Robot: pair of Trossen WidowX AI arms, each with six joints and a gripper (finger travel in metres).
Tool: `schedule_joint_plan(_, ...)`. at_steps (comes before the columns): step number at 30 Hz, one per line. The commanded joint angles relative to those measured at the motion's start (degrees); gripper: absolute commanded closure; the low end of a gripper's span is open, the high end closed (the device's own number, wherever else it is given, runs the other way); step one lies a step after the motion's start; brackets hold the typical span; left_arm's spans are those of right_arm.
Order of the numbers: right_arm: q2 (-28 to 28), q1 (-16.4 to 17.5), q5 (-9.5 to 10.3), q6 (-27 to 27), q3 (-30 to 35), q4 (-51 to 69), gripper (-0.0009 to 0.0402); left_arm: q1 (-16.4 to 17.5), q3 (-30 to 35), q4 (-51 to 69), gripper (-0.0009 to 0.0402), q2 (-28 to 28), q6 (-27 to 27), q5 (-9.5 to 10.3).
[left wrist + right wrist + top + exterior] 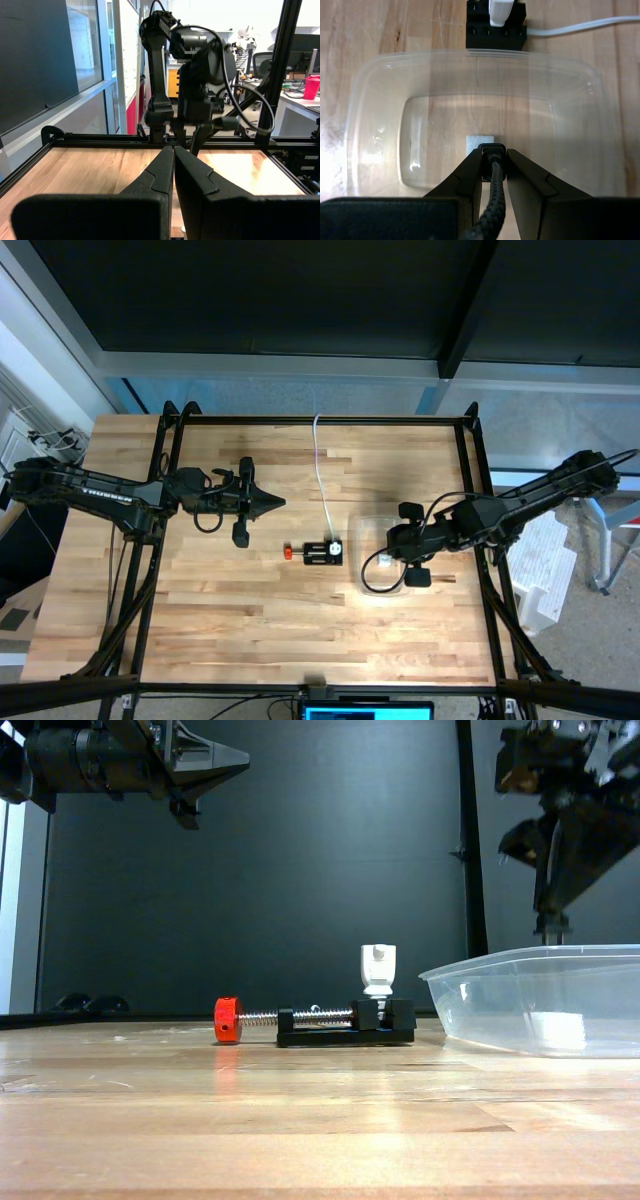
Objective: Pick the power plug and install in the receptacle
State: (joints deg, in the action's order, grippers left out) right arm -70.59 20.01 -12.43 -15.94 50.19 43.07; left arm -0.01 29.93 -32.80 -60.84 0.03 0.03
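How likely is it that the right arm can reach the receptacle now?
Probably yes: the right hand, shut on the power plug, hangs over the clear tray; the receptacle stands uncovered beyond its rim. The left hand is parked, shut, aside.

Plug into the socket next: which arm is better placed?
Right. The right gripper holds the plug over the tray, with the socket just ahead. The left gripper hangs shut and empty at the left.

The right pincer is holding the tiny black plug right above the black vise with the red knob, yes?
Not quite. The right pincer does hold the tiny black plug, but above the clear plastic tray, as the right wrist view shows; the black vise with the red knob lies beyond it. The left pincer hangs shut, far left.
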Motion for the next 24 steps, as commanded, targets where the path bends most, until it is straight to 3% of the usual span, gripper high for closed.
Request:
schedule_joint_plan(1,0.1,0.0,-0.04,0.0,2.2,2.1,0.0393,0.0,0.0,0.0,0.0393,0.0,0.0,0.00)
schedule_joint_plan(13,-0.8,-0.7,0.00,-0.2,4.1,3.7,0.0393,0.0,0.0,0.0,0.0393,0.0,0.0,0.00)
schedule_joint_plan(24,-8.8,-4.1,0.00,2.6,11.5,1.1,0.0393,0.0,0.0,0.0,0.0393,0.0,0.0,0.00)
